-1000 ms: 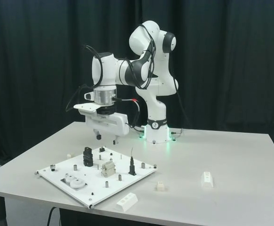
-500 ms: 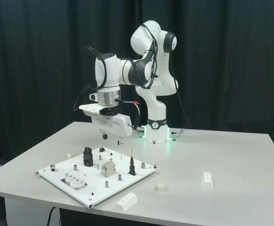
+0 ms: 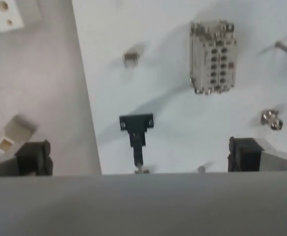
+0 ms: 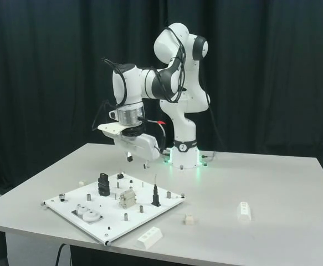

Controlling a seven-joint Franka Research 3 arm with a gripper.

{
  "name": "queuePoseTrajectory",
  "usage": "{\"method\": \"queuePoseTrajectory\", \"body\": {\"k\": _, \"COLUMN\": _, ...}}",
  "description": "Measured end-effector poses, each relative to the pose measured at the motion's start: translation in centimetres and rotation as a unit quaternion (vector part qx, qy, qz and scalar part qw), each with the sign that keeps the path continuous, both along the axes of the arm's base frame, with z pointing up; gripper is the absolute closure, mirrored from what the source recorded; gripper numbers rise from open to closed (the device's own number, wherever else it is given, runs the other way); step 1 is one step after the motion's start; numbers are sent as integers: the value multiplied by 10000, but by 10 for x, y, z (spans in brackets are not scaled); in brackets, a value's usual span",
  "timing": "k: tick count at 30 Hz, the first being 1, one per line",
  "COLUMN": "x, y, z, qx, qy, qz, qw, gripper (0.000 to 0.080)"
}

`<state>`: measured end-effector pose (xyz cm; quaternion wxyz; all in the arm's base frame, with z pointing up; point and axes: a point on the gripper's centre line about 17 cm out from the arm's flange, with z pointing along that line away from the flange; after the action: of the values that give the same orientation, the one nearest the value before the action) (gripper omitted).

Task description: Remove USB.

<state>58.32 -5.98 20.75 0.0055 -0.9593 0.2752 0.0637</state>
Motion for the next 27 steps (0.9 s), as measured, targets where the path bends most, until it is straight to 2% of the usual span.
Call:
{"method": "queuePoseTrajectory", "body": {"k": 8, "x": -25, "y": 11, "z": -10, "qx": 115, "qy": 165, "qz": -138, "qw": 9997, "gripper": 3}}
{"method": "queuePoseTrajectory", "body": {"k": 13, "x": -38, "y": 20, "z": -16, "qx": 166, "qy": 179, "qz": -284, "qw": 9993, "gripper": 3}}
{"method": "queuePoseTrajectory", "body": {"k": 27, "x": -51, "y": 40, "z": -37, "qx": 183, "qy": -204, "qz": -402, "qw": 9988, "gripper": 3}}
